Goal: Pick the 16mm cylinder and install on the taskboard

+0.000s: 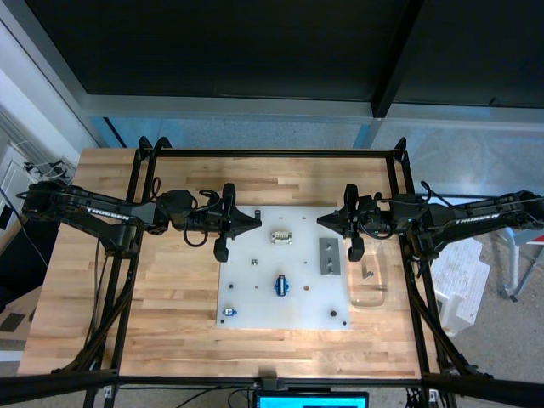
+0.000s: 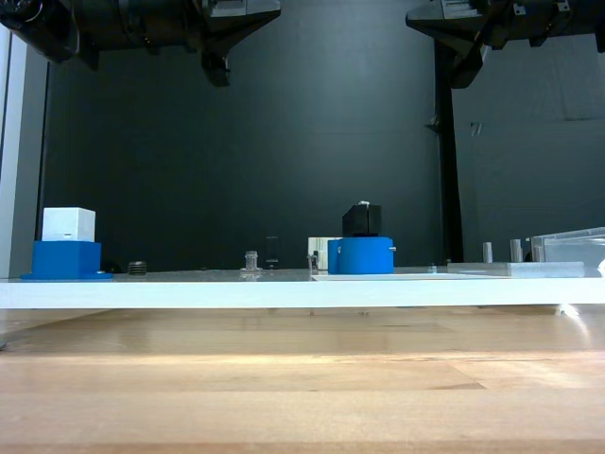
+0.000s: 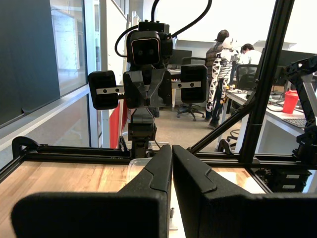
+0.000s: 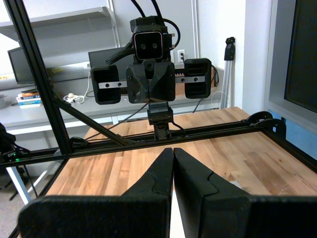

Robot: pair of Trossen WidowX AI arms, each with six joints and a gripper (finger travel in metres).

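Left hand [image 1: 257,221]: raised above the taskboard [image 1: 255,297] at its 11 o'clock, fingers pressed together, gripping nothing. Right hand [image 1: 321,220]: raised at the taskboard's 1 o'clock, likewise closed and empty. Cylinder [image 1: 366,274]: lying in the clear tray [image 1: 381,293] on the tabletop [image 1: 127,297], at the taskboard's 3 o'clock, apart from both hands.

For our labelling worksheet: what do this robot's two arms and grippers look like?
Both arms are matte black with white lettering along the forearm and looping black cables. The left gripper, over the taskboard's left side, and the right gripper, over its right side, each taper to two wedge-shaped black fingers.
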